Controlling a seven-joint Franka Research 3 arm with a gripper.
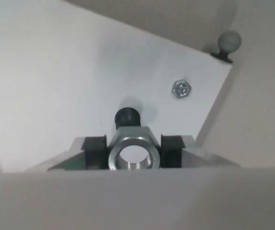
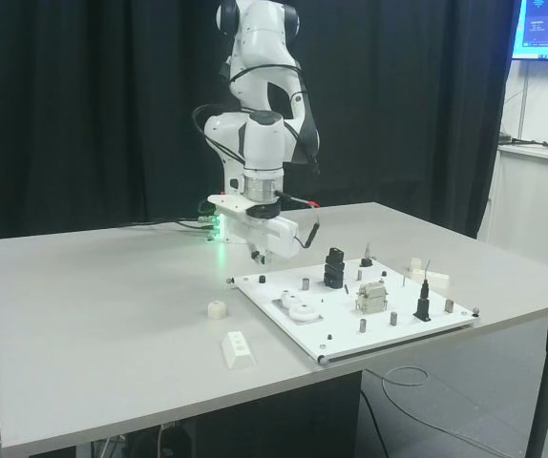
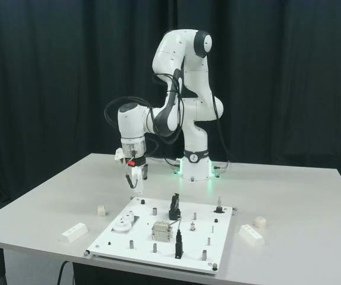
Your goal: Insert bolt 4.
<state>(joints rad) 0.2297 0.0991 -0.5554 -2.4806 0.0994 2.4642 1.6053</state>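
The gripper (image 1: 132, 154) is clamped on a large grey hex nut (image 1: 132, 152), its threaded bore facing the wrist camera, with one black finger pad (image 1: 95, 152) pressed to each side of it. Just beyond the nut, a short black peg (image 1: 127, 116) stands upright on the white board (image 1: 56, 86); the nut is close above it, and whether the two touch cannot be told. Farther across the board from the peg, toward the nearest corner, a small grey hex bolt head (image 1: 181, 88) sits flush in the board surface. At that corner a round knob on a black foot (image 1: 227, 44) marks the board's edge against the grey table (image 1: 262, 110). In the first room view the white arm (image 2: 260, 86) reaches down from its base so that the gripper (image 2: 258, 254) hangs over the far left corner of the board (image 2: 350, 305), which lies on the table (image 2: 102, 296) and carries several upright fixtures. In the second room view the gripper (image 3: 136, 185) hovers just above the board's back left corner (image 3: 136, 202), with small white blocks (image 3: 73, 232) lying on the table beside the board.
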